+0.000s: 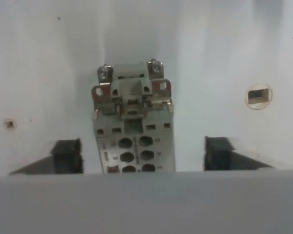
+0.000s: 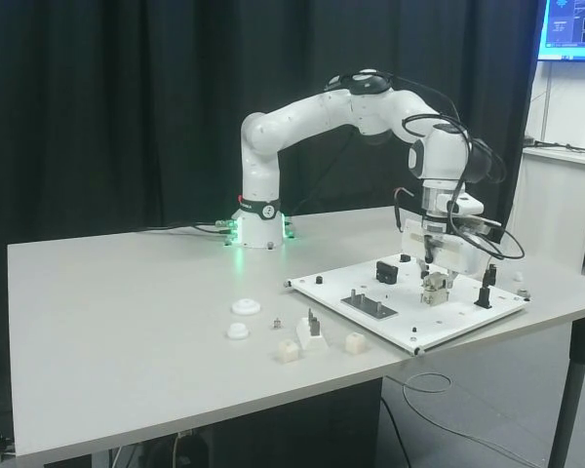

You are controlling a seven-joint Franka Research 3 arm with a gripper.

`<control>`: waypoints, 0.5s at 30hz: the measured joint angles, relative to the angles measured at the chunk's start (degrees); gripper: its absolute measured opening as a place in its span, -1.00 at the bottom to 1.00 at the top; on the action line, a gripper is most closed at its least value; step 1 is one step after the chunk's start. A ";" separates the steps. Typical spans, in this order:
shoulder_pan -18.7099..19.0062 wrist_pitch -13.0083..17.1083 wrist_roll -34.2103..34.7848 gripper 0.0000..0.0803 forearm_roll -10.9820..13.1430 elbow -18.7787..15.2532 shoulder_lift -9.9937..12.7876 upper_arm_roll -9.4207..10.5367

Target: Pick waterproof.

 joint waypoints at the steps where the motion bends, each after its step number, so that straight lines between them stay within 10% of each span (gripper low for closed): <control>1: -0.03 0.00 0.00 0.77 0.01 0.00 0.00 0.04; 2: -0.07 0.00 0.00 0.32 0.04 0.00 0.00 0.08; 10: -0.17 -0.18 -1.33 0.32 0.14 -0.02 0.01 0.15; 11: -0.17 -0.20 -1.33 -0.21 0.14 -0.02 0.00 0.14; 15: -0.16 -0.31 -1.35 -0.21 0.08 0.01 0.00 0.06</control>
